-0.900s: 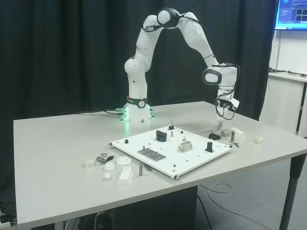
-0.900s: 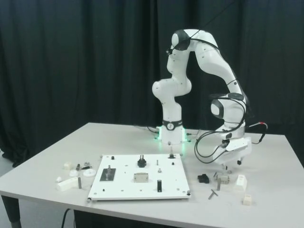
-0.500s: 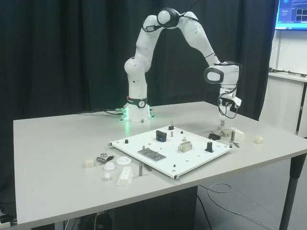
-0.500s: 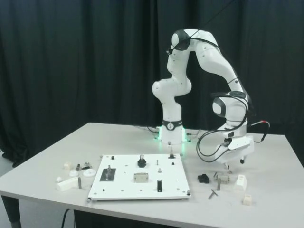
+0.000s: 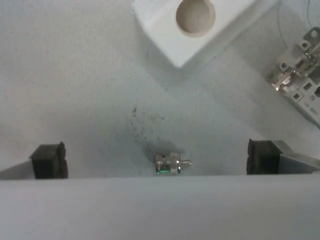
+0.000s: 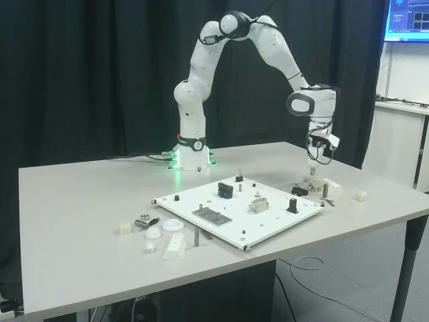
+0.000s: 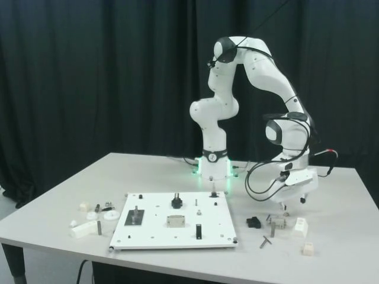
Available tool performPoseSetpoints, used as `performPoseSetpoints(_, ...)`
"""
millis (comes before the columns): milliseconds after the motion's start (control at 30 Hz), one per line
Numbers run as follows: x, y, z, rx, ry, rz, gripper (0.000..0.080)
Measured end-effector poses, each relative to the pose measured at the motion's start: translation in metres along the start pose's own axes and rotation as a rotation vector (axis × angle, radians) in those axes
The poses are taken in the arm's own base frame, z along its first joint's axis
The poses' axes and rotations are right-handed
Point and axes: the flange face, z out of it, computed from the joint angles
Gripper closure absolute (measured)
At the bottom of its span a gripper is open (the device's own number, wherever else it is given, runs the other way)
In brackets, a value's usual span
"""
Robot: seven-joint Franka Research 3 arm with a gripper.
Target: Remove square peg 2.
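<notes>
1 step from finished, prob.: looks like the let-go stage, w/ square peg 2 (image 5: 169, 164) lying on its side on bare bench (image 5: 75, 90), off the white board (image 6: 268, 218), near a white block w/ round hole (image 5: 172, 30) and a metal connector (image 5: 300, 85). Hovering above it w/ pincer (image 5: 155, 159) wide open, gripping nothing, 1 black pad each side of peg, not touching. Next: lift straight up, clear of nearby parts, w/o nudging peg. Small, stubby, shiny metal, w/ thin threaded-looking stub at 1 end; can't confirm square section; likely to roll if bumped.
</notes>
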Motion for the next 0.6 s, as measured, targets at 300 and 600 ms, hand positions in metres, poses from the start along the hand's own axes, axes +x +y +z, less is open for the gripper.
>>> performPoseSetpoints(300, 0.0031, 0.0009, -0.0023, -0.005, -0.005, 0.005, 0.0003)
performPoseSetpoints(600, 0.0063, 0.0007, -0.0055, -0.006, -0.006, 0.009, 0.0003)
